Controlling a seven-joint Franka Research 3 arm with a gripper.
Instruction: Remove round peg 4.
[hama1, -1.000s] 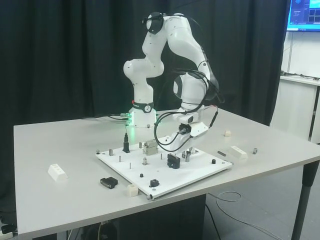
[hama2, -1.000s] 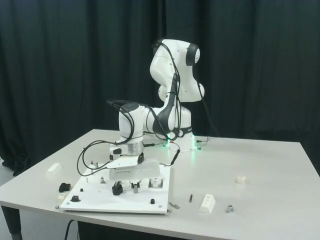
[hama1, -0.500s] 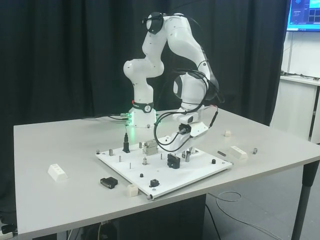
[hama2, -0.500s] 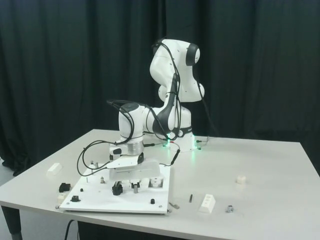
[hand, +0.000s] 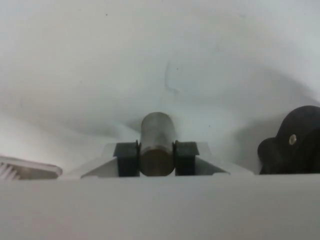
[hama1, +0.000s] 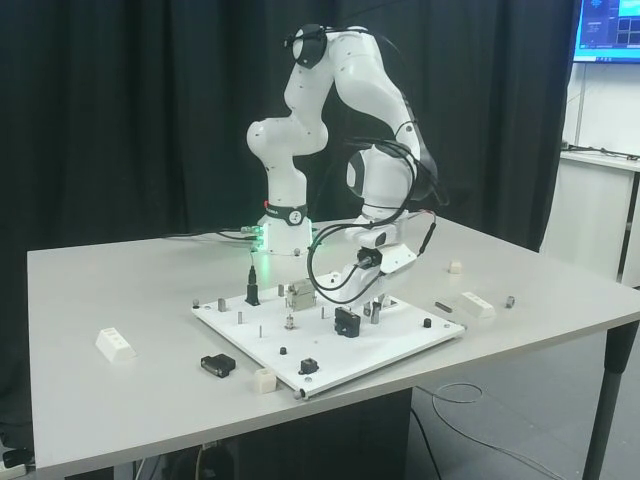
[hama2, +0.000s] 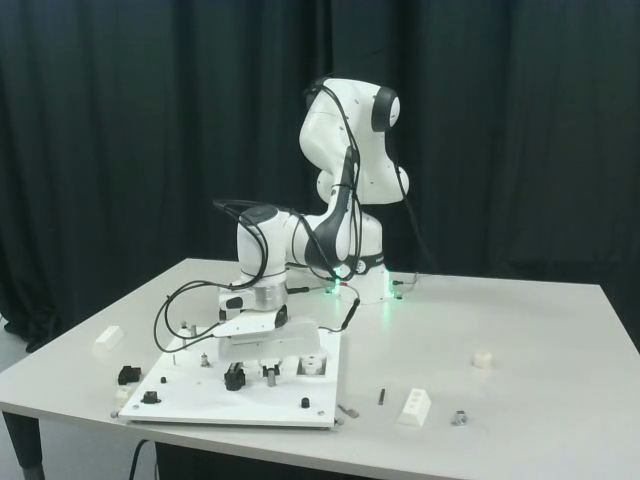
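Down on the white board (hama1: 395, 340), the hand (hand: 157, 159) clamps the round peg (hand: 157, 150).

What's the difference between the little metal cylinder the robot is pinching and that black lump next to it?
The round peg is a grey, smooth cylinder; the black part is dark and lumpy in outline. The gripper is clamped on the peg, while the black part stands free beside it, untouched. Both sit on the white board.

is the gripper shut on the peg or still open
Shut on the round peg: in the wrist view both black pads press its sides, the gripper low over the white board.
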